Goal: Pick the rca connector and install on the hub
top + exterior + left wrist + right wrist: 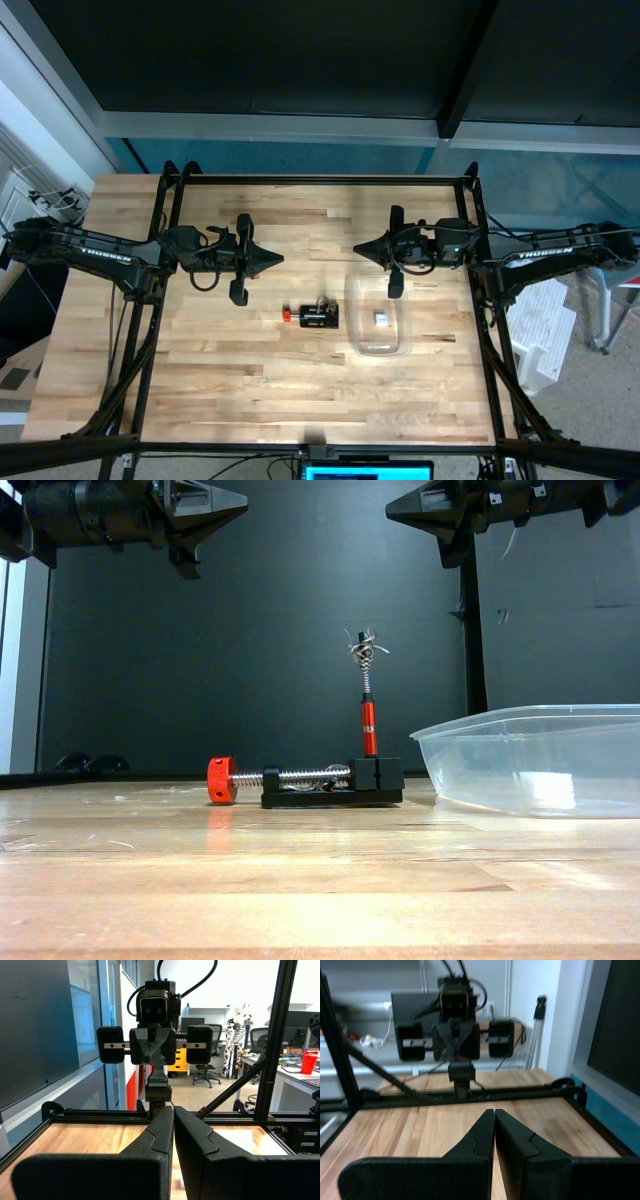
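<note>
Connector (368, 718) upright on vise (382, 778), plain only in low view; left gripper (173, 1110), right gripper (494, 1112) parked high, fingers closed, empty.

- Two end effectors, both raised above the table (200, 380) with fingers pressed together: left end effector (279, 260), right end effector (358, 248).
- One black vise (320, 318) with one red knob (286, 314).
- One red connector (369, 728) upright on the vise, with one braided cable (366, 675).
- One clear tray (401, 340) holding one white block (381, 319).
</note>
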`<action>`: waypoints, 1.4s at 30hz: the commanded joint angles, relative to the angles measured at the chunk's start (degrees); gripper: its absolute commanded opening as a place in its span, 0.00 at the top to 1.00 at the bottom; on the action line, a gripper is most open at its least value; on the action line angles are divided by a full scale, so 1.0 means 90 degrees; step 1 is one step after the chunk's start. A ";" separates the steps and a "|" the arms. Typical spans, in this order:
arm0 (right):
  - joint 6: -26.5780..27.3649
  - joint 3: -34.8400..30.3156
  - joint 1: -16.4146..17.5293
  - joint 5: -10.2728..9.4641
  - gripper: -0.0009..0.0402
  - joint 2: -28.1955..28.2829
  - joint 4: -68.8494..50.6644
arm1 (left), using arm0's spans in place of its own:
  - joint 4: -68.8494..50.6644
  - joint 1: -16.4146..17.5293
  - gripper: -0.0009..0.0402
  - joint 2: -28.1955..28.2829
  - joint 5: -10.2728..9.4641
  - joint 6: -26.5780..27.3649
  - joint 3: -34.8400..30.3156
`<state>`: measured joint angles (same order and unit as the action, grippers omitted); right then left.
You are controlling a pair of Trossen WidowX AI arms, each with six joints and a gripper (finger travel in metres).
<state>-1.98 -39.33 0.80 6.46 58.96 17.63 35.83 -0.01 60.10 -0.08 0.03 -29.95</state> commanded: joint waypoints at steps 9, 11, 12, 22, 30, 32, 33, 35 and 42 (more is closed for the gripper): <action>-0.0005 0.0566 0.0012 -0.0058 0.98 -0.0104 0.0794 | 0.0000 0.0002 0.98 0.0002 0.0002 -0.0002 0.0000; -0.0005 0.0566 0.0015 -0.0058 0.98 -0.0114 0.0799 | 0.0002 0.0000 0.98 0.0002 0.0002 -0.0002 0.0000; -0.0005 0.0566 0.0024 -0.0058 0.98 -0.0121 0.0797 | 0.0002 0.0000 0.98 0.0002 0.0002 -0.0002 0.0000; -0.0002 0.0512 0.0053 -0.0058 0.98 -0.0124 0.0789 | 0.0000 0.0000 0.98 0.0002 0.0002 -0.0002 0.0000; -0.0075 0.0508 0.0053 -0.0058 0.98 -0.0124 0.0804 | 0.0000 0.0000 0.98 0.0002 0.0002 -0.0002 0.0000; -0.0068 0.0508 0.0053 -0.0056 0.98 -0.0124 0.0826 | 0.0000 0.0000 0.98 0.0002 0.0002 -0.0002 0.0000; -0.0070 0.0508 0.0053 -0.0056 0.98 -0.0124 0.0843 | 0.0000 0.0000 0.98 0.0002 0.0002 -0.0002 0.0000; -0.0073 0.0508 0.0053 -0.0056 0.98 -0.0124 0.0867 | 0.0000 0.0000 0.98 0.0002 0.0002 -0.0002 0.0000; -0.0075 0.0508 0.0053 -0.0056 0.98 -0.0124 0.0964 | 0.0000 0.0000 0.98 0.0002 0.0002 -0.0002 0.0000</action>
<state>-2.63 -34.72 1.28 5.93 57.80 26.28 35.81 -0.01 60.10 -0.08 0.01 -29.95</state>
